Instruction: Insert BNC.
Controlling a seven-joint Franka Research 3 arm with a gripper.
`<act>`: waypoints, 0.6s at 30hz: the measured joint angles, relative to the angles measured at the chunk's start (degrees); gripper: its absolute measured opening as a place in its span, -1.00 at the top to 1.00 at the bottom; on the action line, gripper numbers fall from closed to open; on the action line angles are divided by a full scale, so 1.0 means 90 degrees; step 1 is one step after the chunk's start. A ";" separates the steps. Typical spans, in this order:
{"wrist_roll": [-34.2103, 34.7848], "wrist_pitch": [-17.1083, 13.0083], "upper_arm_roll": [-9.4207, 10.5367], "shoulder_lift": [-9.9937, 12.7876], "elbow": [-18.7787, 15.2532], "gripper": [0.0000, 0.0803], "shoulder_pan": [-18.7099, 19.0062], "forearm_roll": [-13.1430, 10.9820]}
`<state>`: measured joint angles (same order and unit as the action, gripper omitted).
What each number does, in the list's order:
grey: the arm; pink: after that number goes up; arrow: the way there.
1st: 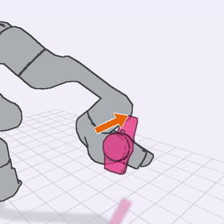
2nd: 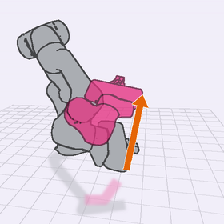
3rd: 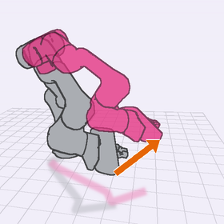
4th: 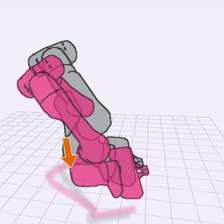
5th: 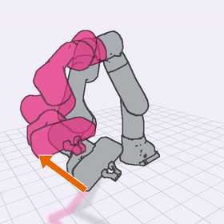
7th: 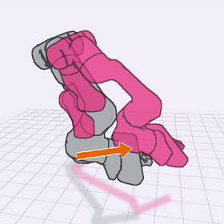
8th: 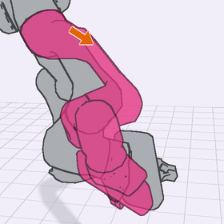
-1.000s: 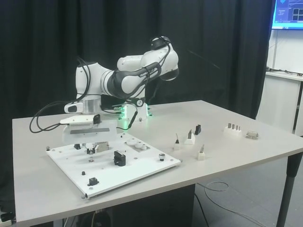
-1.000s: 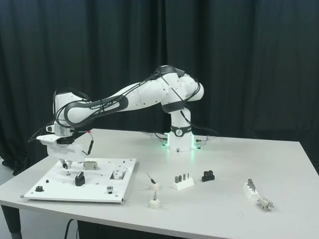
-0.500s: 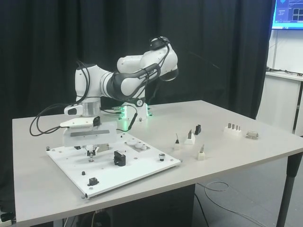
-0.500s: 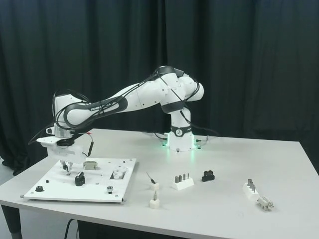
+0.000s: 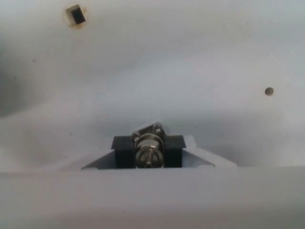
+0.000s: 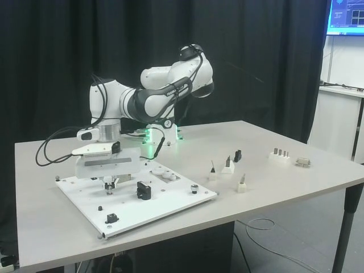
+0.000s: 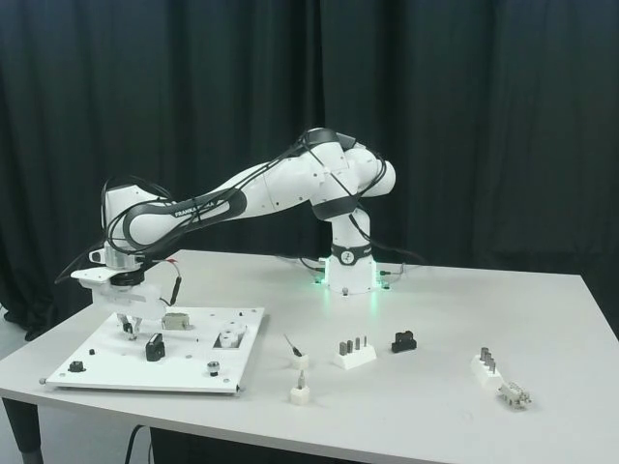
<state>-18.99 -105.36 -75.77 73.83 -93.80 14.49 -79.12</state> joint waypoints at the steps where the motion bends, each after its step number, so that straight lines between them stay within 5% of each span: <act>1: 0.0000 0.0000 0.0004 0.0000 0.0000 0.70 -0.0006 0.0000; 18: -0.0004 0.0102 0.0010 -0.0030 -0.0019 0.70 -0.0036 0.0073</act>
<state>-19.03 -104.44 -75.68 73.56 -93.97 14.17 -78.46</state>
